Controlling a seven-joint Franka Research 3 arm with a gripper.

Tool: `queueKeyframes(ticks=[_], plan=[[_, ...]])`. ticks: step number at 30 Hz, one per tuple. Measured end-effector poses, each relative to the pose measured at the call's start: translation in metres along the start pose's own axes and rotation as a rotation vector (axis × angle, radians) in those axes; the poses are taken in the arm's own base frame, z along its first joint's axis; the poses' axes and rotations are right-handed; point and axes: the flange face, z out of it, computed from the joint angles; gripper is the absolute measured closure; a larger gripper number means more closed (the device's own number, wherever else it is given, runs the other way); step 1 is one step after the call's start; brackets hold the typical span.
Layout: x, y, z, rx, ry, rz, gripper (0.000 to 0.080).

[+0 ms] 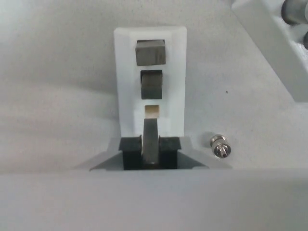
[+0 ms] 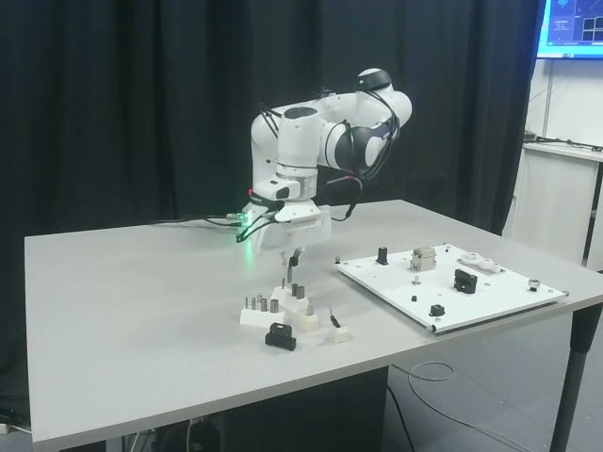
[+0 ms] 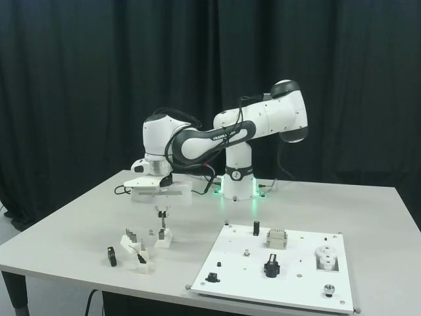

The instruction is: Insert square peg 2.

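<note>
Look at the wrist view first: the square peg (image 1: 150, 144) is a slim grey bar with flat sides and a square section, standing upright between the two black fingers (image 1: 129, 150) of the hand (image 1: 150, 153). The hand is clenched on it, the pads pressed against its opposite sides, so the gap between them is only as wide as the peg itself.

Directly under the peg you can see the white peg holder (image 1: 150, 79), a narrow block lying on the grey bench (image 1: 57, 96). Its top carries a row of three square sockets. The two further ones each hold a dark grey square peg, the larger peg (image 1: 150, 52) at the far end and the middle peg (image 1: 151, 83) next to it. The nearest socket (image 1: 152, 111) is open and pale inside, and the held peg's lower end hangs just above it, apart from the holder.

In the first room view the hand (image 2: 294, 252) hovers over the holder (image 2: 294, 303) near the bench's front; a white board (image 2: 452, 282) with fittings lies beside it. A small screw head (image 1: 220, 145) sits on the bench near the holder.
</note>
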Motion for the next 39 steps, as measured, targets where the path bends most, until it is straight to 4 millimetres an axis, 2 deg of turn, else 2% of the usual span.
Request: queueKeyframes(ticks=[39], plan=[[0.008,-0.016,-0.027,-0.025,0.032,0.007,0.0735]])
